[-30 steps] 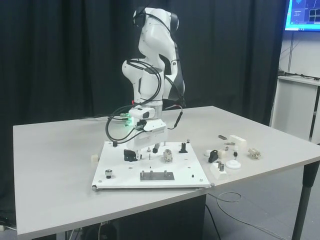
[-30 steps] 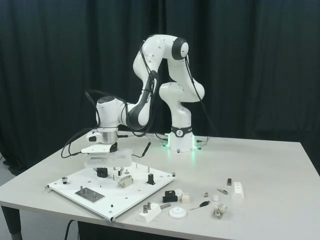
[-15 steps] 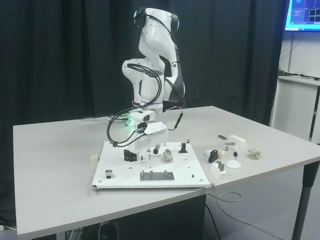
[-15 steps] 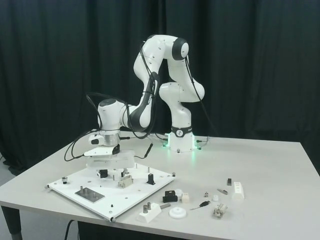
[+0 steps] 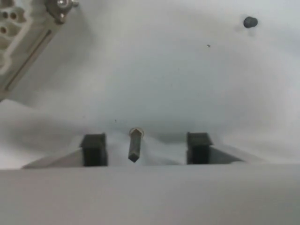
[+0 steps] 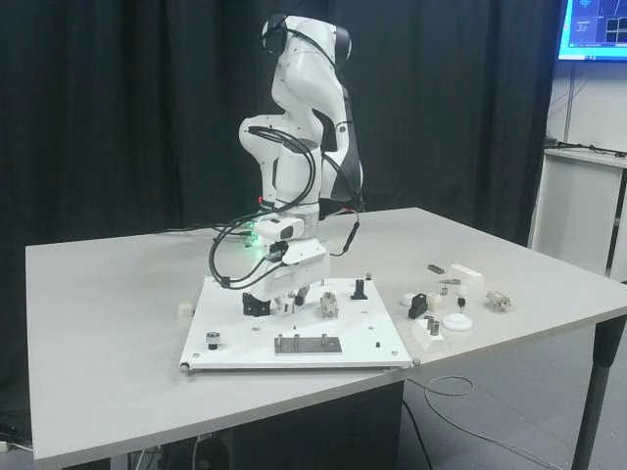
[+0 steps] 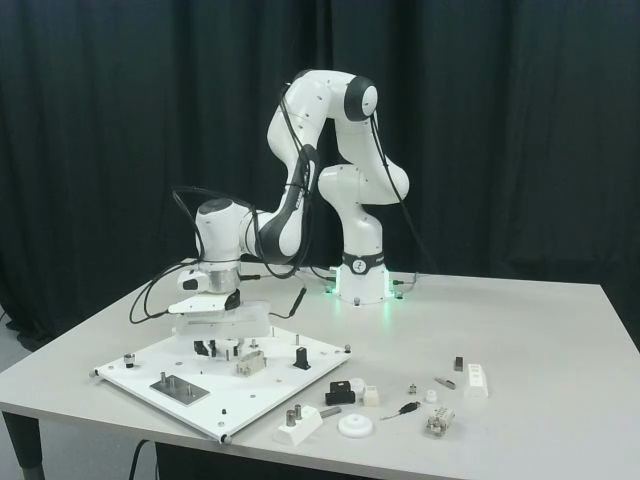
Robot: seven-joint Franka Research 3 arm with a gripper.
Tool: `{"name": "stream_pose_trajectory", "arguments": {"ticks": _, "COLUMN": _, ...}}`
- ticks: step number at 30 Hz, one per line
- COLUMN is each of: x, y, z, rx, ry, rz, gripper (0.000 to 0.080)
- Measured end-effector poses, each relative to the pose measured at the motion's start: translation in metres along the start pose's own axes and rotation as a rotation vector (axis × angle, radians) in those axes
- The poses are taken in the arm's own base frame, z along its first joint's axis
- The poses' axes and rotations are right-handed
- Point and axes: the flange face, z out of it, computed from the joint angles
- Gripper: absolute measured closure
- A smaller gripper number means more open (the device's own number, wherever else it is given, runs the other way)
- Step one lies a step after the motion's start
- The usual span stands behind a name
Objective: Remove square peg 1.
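1. One wide grey table carries everything, with black curtains behind it.
2. Bolted at its far side, the white seven-jointed arm folds over and reaches down to the board.
3. A flat white square assembly board lies on the table under the wrist, bearing small black and grey fixtures.
4. Low over the board hangs the two-fingered gripper, its black fingertips spread apart and closed on nothing.
5. Small loose white and black parts lie scattered on the table beside the board, well apart from the gripper.
6. Between the fingertips, nearer one of them and touching neither, the slim grey square-sectioned metal peg stands upright in the board.
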Motion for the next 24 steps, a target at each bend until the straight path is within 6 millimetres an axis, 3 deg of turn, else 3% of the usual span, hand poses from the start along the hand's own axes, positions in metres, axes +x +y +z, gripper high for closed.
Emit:
{"name": "stream_pose_trajectory", "arguments": {"ticks": 4, "x": -0.0001, "y": 0.0, "z": 0.0005, "rx": 0.0, "ry": 0.0, "rz": 0.001, "gripper": 0.0288}}
{"name": "stream_pose_trajectory", "arguments": {"ticks": 5, "x": -0.0001, "y": 0.0001, "z": 0.0006, "rx": 0.001, "ry": 0.0, "rz": 0.002, "gripper": 0.0452}}
{"name": "stream_pose_trajectory", "arguments": {"ticks": 6, "x": -0.0001, "y": 0.0001, "z": 0.0006, "rx": 0.001, "ry": 0.0, "rz": 0.002, "gripper": 0.0452}}
{"name": "stream_pose_trajectory", "arguments": {"ticks": 7, "x": -0.0003, "y": -0.0004, "z": 0.0008, "rx": 0.002, "ry": -0.001, "rz": 0.003, "gripper": 0.063}}
{"name": "stream_pose_trajectory", "arguments": {"ticks": 11, "x": -0.0012, "y": -0.0033, "z": 0.0016, "rx": 0.009, "ry": -0.004, "rz": 0.007, "gripper": 0.063}}
{"name": "stream_pose_trajectory", "arguments": {"ticks": 12, "x": -0.0014, "y": -0.0035, "z": 0.0017, "rx": 0.009, "ry": -0.004, "rz": 0.006, "gripper": 0.0759}}
{"name": "stream_pose_trajectory", "arguments": {"ticks": 24, "x": -0.0017, "y": -0.0038, "z": 0.0015, "rx": 0.009, "ry": -0.005, "rz": 0.006, "gripper": 0.0777}}
